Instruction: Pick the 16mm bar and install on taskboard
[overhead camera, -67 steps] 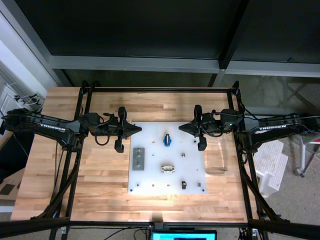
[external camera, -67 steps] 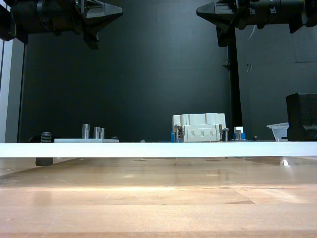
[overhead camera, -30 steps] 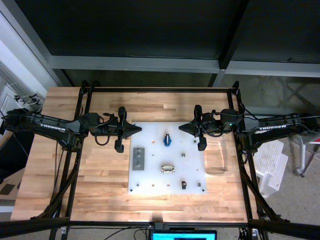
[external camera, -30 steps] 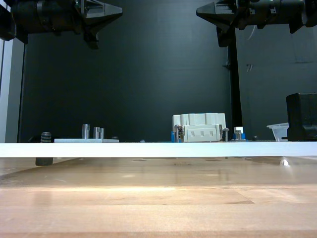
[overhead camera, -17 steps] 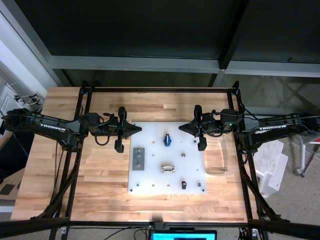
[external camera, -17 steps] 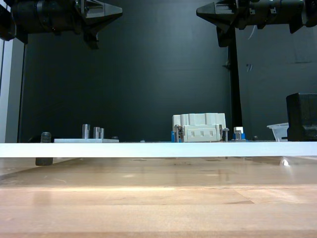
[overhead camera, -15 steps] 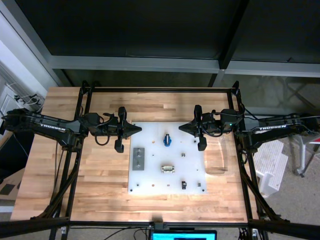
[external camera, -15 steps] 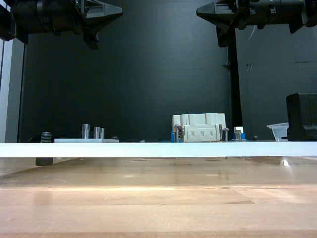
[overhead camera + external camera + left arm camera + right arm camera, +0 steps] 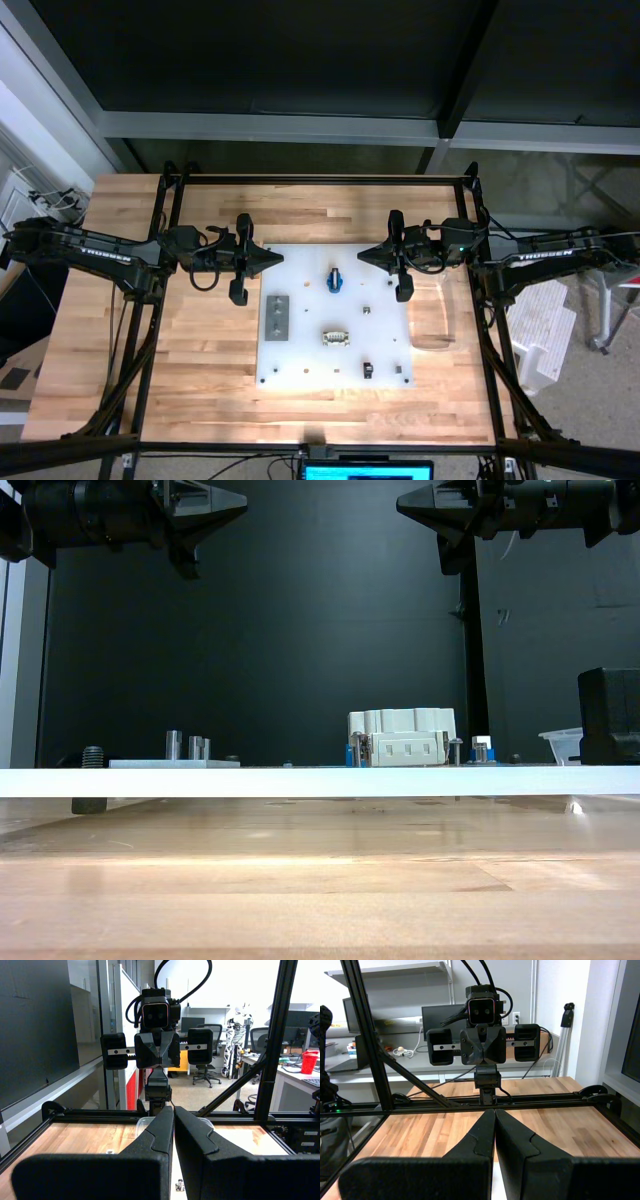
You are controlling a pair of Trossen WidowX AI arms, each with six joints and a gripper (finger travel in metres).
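Note:
The white taskboard (image 9: 300,375) lies in the middle of the table. Its grey block (image 9: 275,318) carries short metal pegs (image 9: 173,745). I cannot tell which piece is the 16mm bar; neither gripper holds one. My left gripper (image 9: 279,258) hovers high over the board's left edge, pointing right, shut and empty. My right gripper (image 9: 361,254) hovers high over the board's right part, pointing left, also shut and empty. In the left wrist view the fingers (image 9: 162,1130) meet, facing the right arm (image 9: 159,1050). The right wrist view shows the same fingers (image 9: 485,1132) touching.
A blue knob (image 9: 333,279), a beige connector (image 9: 402,737) and a small black part (image 9: 368,370) stand on the board. A clear container (image 9: 435,315) sits on the wood right of the board. A black frame (image 9: 160,300) borders the table.

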